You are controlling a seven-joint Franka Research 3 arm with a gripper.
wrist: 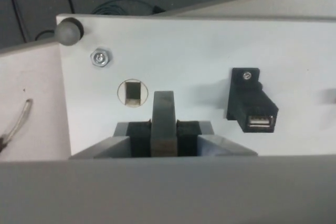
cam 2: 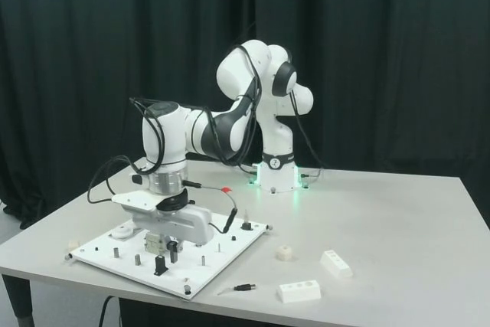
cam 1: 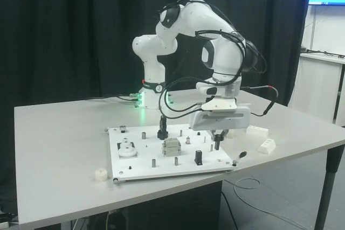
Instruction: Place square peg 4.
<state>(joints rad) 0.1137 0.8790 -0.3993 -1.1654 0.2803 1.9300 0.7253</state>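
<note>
In the wrist view my gripper [wrist: 164, 136] is shut on a grey square peg [wrist: 163, 121], which stands upright between the two grey fingers [wrist: 125, 142]. The peg hangs just above the white board [wrist: 199, 61]. A square hole in a round recess [wrist: 132, 93] lies close beside the peg's tip, a little off to one side. In the first room view the gripper [cam 1: 216, 140] hovers low over the board's near right corner [cam 1: 215, 161]. The second room view shows the gripper [cam 2: 173, 249] over the board's [cam 2: 222, 258] front part.
On the board are a black USB socket block [wrist: 252, 106], a nut [wrist: 100, 57], a black rubber foot [wrist: 69, 31] and several small posts and fixtures [cam 1: 171, 146]. White blocks [cam 1: 257, 131] [cam 1: 266, 146] and a loose probe [cam 2: 245, 287] lie on the grey table beside the board.
</note>
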